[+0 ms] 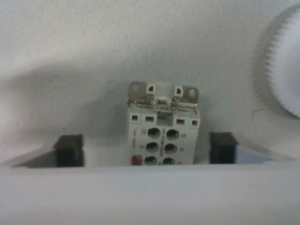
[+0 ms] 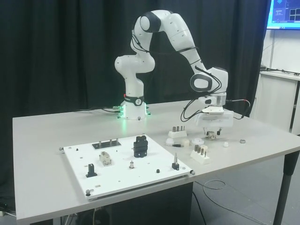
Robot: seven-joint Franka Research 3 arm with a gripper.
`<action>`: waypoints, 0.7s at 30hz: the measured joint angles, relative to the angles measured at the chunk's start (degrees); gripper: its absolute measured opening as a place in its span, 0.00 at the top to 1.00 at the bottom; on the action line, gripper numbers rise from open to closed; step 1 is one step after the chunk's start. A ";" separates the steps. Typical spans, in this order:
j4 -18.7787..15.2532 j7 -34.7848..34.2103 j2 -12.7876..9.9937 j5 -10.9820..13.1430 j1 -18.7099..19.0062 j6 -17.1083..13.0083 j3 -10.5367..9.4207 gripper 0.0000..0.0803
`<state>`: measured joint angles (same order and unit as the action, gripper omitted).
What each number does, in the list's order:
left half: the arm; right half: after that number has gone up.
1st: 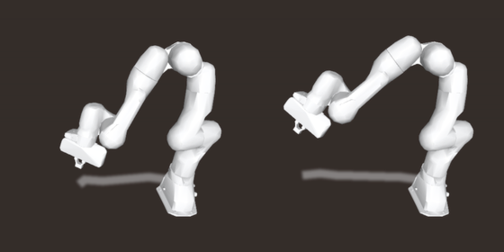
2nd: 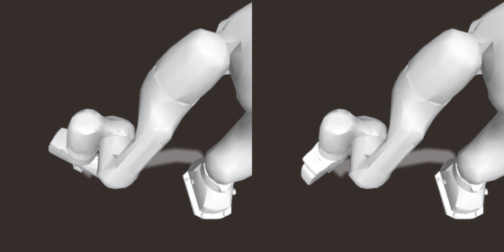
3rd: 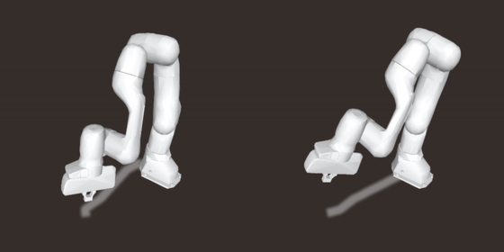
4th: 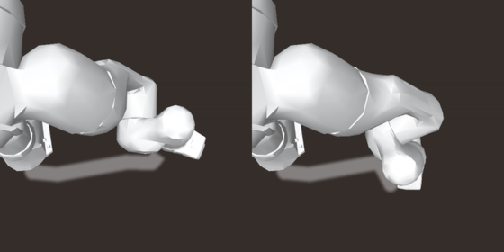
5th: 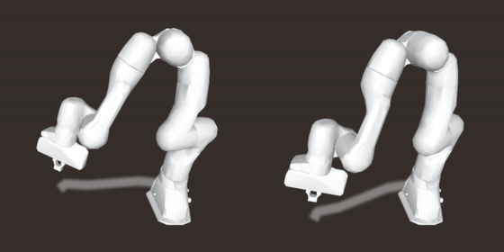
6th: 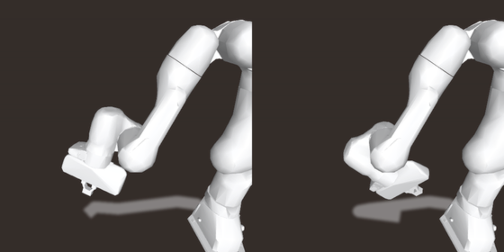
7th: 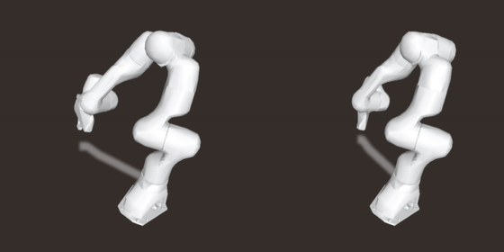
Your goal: Pick waterproof.
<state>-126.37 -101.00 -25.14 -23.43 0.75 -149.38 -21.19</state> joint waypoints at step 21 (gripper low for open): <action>0.00 0.00 -1.07 -0.60 0.62 -1.06 0.82 0.01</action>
<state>-126.37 -101.00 -26.21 -24.03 1.36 -150.44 -20.37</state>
